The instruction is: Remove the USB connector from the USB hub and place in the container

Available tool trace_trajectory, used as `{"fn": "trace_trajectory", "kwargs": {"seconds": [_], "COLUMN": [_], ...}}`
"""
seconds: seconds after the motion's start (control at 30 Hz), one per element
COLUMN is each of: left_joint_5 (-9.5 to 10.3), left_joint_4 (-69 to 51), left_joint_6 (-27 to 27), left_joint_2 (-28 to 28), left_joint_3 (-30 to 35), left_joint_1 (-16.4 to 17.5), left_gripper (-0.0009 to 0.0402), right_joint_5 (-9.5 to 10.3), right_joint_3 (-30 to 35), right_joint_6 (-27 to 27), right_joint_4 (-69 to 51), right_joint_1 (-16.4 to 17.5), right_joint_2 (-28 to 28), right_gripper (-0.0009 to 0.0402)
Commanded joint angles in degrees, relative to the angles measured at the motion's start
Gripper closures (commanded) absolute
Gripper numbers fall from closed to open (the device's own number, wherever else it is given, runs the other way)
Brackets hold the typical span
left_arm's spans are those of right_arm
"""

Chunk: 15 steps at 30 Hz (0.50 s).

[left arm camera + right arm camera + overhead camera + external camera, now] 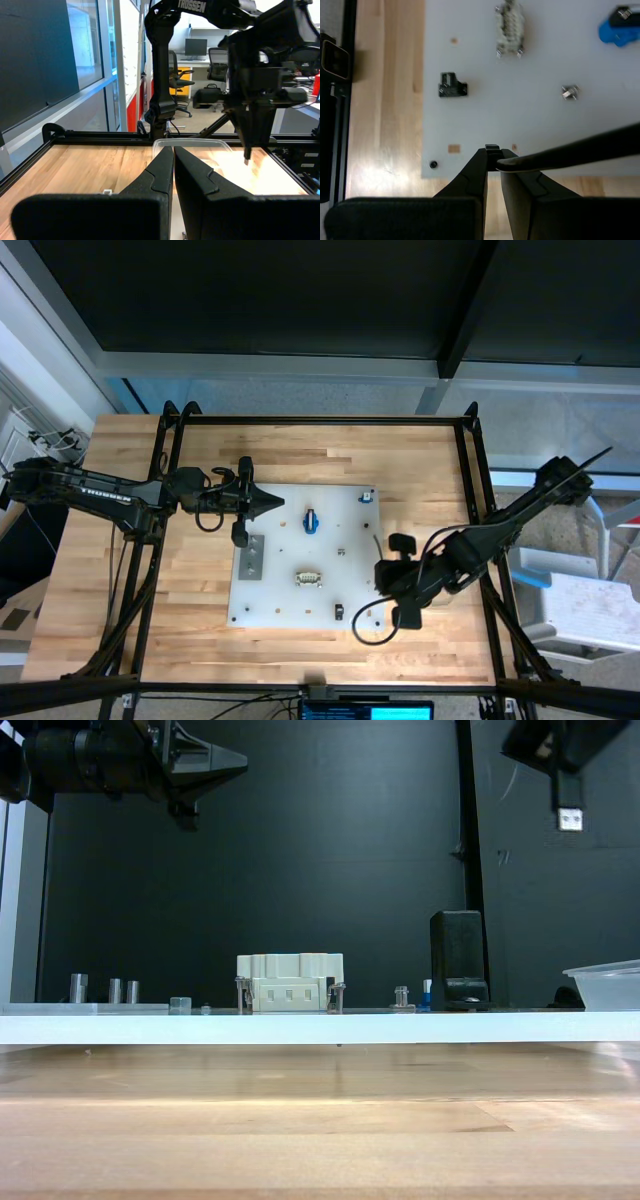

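Already the unplugging was done. Over the board (290, 585) the left gripper (278, 502) hovered, jaws closed on nothing. High above the board's right edge, the right gripper (493, 155) clamped the connector (570, 149), clear of the hub (452, 86). Carrying it to the container (605, 982) and dropping it in remained.

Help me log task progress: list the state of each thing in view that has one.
Thin black USB connector cable: unplugged, gripped by the right end effector, held up in the air.
Small black block-shaped USB hub: nothing plugged in, on the white square board.
Clear plastic container: upright, connector not in it.
Left end effector: shut, empty, raised over the board's left edge.
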State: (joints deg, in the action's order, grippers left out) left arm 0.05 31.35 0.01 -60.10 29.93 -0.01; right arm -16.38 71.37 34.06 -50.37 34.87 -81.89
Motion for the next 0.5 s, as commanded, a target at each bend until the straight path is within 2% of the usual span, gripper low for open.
{"fn": "trace_trajectory", "kwargs": {"seconds": [0.03, 0.23, 0.5], "left_joint_5": [0.00, -0.02, 0.00], "left_joint_4": [0.00, 0.00, 0.00], "left_joint_6": [0.00, 0.00, 0.00], "left_joint_2": [-0.02, -0.02, -0.02], "left_joint_3": [0.02, 0.02, 0.02], "left_joint_1": [0.00, 0.02, 0.00], "left_gripper": [0.0392, 0.0392, 0.0392], "right_joint_5": [0.04, 1.18, 1.60], "right_joint_3": [-3.21, -8.50, -14.03], "right_joint_6": [1.66, 3.28, 7.37], "right_joint_4": [-0.28, -1.68, -5.35], "right_joint_1": [0.11, 0.28, 1.14], "right_joint_2": [3.08, 8.55, 14.93], "right_gripper": [0.0393, 0.0393, 0.0393]}}
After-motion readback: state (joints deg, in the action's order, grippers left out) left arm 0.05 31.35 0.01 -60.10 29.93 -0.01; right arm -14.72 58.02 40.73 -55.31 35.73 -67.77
